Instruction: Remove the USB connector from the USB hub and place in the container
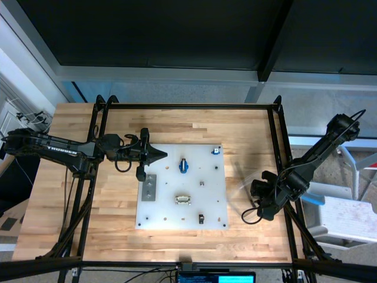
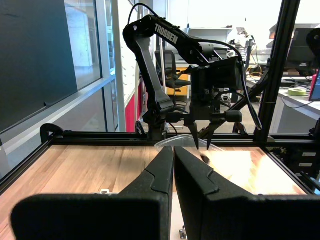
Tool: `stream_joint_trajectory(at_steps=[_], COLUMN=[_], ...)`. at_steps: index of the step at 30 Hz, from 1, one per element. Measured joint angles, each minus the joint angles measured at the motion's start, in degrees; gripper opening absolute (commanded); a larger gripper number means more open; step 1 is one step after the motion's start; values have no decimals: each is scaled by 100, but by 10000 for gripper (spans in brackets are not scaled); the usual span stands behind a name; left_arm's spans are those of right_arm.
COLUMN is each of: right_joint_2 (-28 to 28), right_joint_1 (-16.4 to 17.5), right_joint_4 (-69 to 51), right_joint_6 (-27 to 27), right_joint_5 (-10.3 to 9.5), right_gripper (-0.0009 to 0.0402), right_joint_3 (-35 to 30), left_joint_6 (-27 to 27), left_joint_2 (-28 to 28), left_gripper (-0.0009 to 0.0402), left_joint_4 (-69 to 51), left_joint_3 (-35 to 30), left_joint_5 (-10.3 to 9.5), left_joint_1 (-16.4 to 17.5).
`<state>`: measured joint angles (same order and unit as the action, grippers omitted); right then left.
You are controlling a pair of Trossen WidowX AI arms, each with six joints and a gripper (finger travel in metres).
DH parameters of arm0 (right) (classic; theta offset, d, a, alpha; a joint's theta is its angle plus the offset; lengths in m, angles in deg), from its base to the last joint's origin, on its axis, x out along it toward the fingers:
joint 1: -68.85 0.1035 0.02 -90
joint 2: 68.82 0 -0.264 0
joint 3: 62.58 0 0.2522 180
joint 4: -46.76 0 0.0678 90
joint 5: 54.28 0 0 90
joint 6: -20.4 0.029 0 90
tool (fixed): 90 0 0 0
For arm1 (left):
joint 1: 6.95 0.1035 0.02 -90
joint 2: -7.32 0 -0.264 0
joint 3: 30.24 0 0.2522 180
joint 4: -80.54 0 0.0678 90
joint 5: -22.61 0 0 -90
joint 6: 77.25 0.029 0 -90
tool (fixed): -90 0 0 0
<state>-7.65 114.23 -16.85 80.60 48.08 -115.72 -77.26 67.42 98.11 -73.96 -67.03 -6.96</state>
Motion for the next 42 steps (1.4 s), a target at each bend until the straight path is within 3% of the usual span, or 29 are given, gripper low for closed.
stream_joint_trajectory(at_steps=[8, 42], right_joint_2=[0, 4], right_joint_1=[0, -2], right_joint_4=[4, 2], right_joint_6=[109, 101], right_joint_5=[0, 2], right_gripper=[171, 165], right_joint_3=[0, 0], left_joint_6=[0, 2], left_joint_2=[0, 0], left_gripper=[1, 1], left_joint_4=[0, 2], left_joint_3=[2, 0], left_joint_5=[0, 0], left_joint_1=[0, 0])
